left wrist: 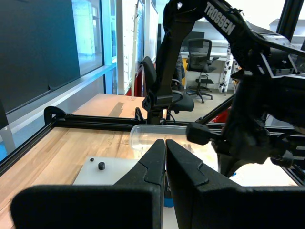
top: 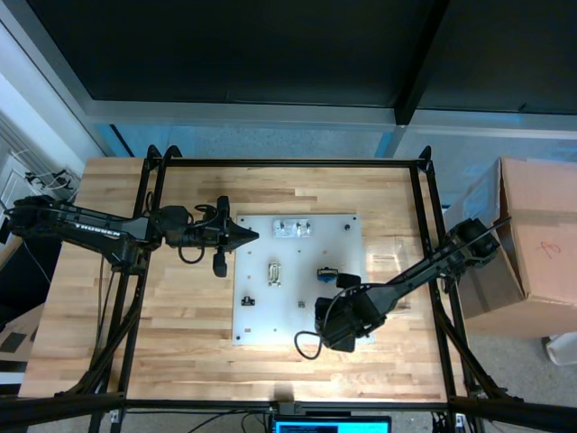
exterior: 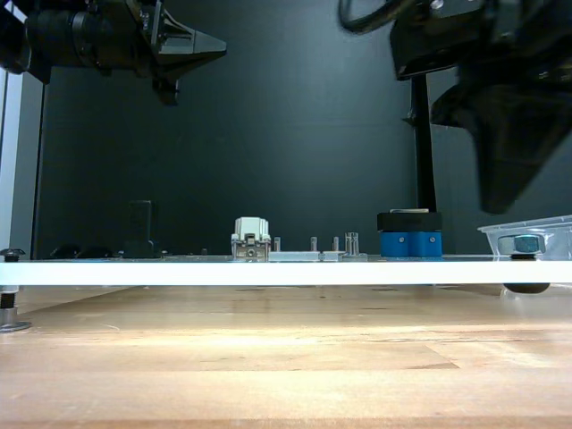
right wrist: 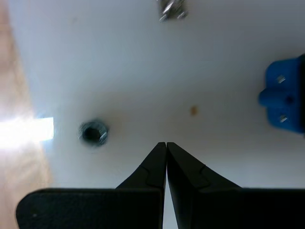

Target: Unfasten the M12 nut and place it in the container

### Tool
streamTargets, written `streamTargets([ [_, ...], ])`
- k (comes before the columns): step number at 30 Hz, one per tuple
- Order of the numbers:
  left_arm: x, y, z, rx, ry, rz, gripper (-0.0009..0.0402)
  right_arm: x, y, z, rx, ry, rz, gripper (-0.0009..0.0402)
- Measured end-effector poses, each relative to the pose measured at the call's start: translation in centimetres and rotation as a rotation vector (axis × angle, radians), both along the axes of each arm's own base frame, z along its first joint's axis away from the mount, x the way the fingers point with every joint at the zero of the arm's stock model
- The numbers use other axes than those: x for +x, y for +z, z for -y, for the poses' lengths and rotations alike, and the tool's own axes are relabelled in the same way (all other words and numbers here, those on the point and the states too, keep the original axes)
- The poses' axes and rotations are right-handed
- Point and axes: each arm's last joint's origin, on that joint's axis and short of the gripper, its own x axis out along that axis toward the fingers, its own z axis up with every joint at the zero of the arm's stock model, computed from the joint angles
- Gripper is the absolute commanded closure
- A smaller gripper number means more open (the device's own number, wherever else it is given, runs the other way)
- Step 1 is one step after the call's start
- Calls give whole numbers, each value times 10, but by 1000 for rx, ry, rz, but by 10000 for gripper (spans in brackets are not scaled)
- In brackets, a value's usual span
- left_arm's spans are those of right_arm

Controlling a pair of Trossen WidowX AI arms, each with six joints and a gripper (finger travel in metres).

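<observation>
Right wrist view: small silver hex nut [right wrist: 94,132] sits on its stud on the flat white task board [right wrist: 143,71], with the dark stud end showing through the bore. Low view agrees: nut is on top of the short black ribbed stud [exterior: 527,257], not run down to the board, nothing gripping it. It only seems to lie inside the clear plastic tray [exterior: 500,229] there because the tray stands behind it. In high view the right arm covers the stud spot. The tray lies just off the board's right edge on the wooden table [top: 180,361], and no nut can be made out in it

Orientation: bore axis upright, hole facing up, flats level. Squat part, wider than tall, so no real long axis; its widest span lies parallel to the board

Right gripper [right wrist: 166,143] hangs above the board pointing down, jaws pressed together on nothing. Nut is off to one side of the tips and apart from them, blue block [right wrist: 286,102] off to the other. Likely read: not lined up for a grab, would need to spread and centre over the nut first

Left gripper [left wrist: 165,143] is up high over the board's left edge, towards the far side, pointing across at the right arm, jaws also pressed together and empty. Probably parked there so it doesn't crowd the stud side
</observation>
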Motion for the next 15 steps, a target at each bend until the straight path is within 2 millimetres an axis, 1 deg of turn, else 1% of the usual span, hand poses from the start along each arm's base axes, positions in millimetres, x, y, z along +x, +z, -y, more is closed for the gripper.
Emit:
streamTargets([
  [6,0,0,0,0,0,0,393,0,0,-5,175,46,-74,393],
  [9,0,0,0,0,0,-1,393,1,1,-9,255,70,-83,393],
  [11,0,0,0,0,0,-2,393,3,-1,-11,280,82,-75,393],
  [15,0,0,0,0,0,-4,393,8,-10,-14,283,92,-74,393],
])
